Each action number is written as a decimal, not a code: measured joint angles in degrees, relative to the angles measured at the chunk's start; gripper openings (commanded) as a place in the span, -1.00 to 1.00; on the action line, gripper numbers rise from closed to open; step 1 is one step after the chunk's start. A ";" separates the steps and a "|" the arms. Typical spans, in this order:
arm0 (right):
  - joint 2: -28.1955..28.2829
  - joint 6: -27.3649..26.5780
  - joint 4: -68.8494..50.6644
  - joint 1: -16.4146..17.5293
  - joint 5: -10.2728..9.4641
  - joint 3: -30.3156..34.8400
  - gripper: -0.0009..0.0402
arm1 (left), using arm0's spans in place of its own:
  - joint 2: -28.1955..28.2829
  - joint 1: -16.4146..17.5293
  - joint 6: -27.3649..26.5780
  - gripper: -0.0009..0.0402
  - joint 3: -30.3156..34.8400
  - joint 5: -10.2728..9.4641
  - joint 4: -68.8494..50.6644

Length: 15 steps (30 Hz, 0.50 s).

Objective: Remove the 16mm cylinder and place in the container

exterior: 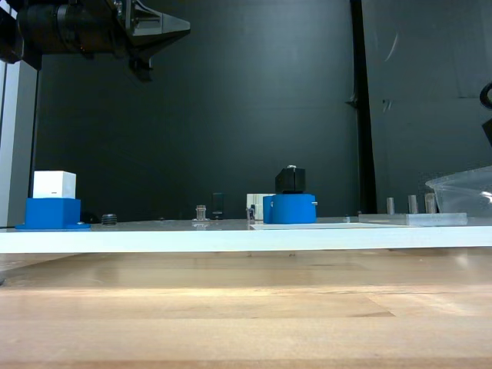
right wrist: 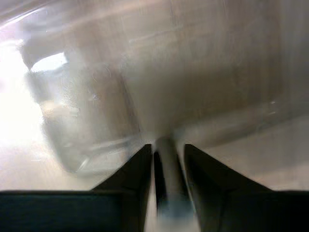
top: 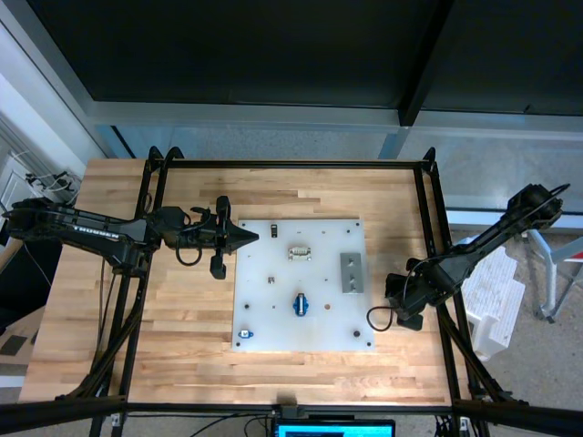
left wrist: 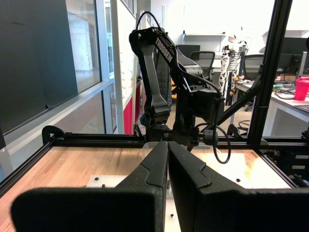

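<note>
In the right wrist view my right gripper [right wrist: 166, 147] is shut on the 16mm cylinder [right wrist: 167, 166], a short silver-grey peg held between the two fingers. Right behind it lies the container [right wrist: 82, 121], a clear tub with rounded corners. The low view shows the container [exterior: 463, 189] at the far right, beside the board. From above, the right gripper [top: 402, 308] hangs just off the board's right edge. My left gripper [top: 248, 236] is shut on nothing and held high over the board's left edge; its fingers [left wrist: 159, 166] are pressed together.
The white board [top: 273, 314] carries a grey block [top: 352, 271] with upright pegs [exterior: 413, 203], a blue fitting [top: 301, 305], a metal connector [top: 299, 252] and a blue-and-white piece [top: 244, 336]. A black frame [top: 291, 165] borders the wooden table.
</note>
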 measured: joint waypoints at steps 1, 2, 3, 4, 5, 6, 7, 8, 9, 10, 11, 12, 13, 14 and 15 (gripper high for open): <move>0.00 0.00 -0.35 -0.02 -0.04 0.24 -0.06 | -0.02 0.00 0.02 -0.96 -0.02 0.00 0.00; -0.28 -0.02 -0.17 -0.04 0.11 0.79 0.05 | 0.00 0.00 0.02 -0.96 0.00 -0.02 -0.04; -0.46 -0.02 0.15 -0.02 0.07 1.33 0.15 | -0.02 0.00 0.02 -0.96 -0.02 0.00 0.02; -0.48 -0.07 0.07 0.00 0.07 1.60 0.25 | -0.02 0.00 0.02 -0.96 -0.02 0.00 0.02; -0.48 -0.07 -0.81 0.02 -0.04 1.79 0.34 | 0.00 0.00 0.02 -0.96 0.00 -0.02 0.02; -0.59 -0.07 -1.92 0.00 0.04 2.14 0.42 | -0.02 0.00 0.02 -0.96 0.00 -0.02 -0.02; -0.76 -0.04 -2.40 -0.02 0.07 2.71 0.48 | -0.02 0.00 0.02 -0.96 -0.02 0.00 -0.02; -0.90 -0.07 -2.73 -0.02 0.09 3.50 0.54 | 0.00 0.00 0.02 -0.96 0.00 -0.02 0.02; -1.07 -0.09 -3.65 -0.02 0.07 4.17 0.58 | -0.02 0.00 0.02 -0.96 -0.02 -0.02 0.00; -1.25 -0.13 -5.29 0.00 0.07 4.98 0.61 | -0.02 0.00 0.02 -0.96 0.00 -0.02 -0.04; -1.40 -0.17 -6.95 0.00 0.07 5.81 0.62 | 0.00 0.00 0.00 -0.96 0.00 -0.02 -0.02; -1.66 -0.17 -8.28 0.00 0.09 6.82 0.62 | -0.02 0.00 0.02 -0.96 -0.02 0.00 0.00; -2.03 -0.17 -9.33 0.00 0.13 7.89 0.62 | 0.00 0.00 0.02 -0.96 0.00 0.00 0.02; -2.38 -0.20 -10.49 0.00 0.20 8.92 0.62 | -0.02 0.00 0.00 -0.96 0.00 -0.02 0.00; -2.64 -0.20 -11.91 0.00 0.37 9.92 0.61 | 0.00 0.00 0.02 -0.96 -0.02 -0.02 -0.02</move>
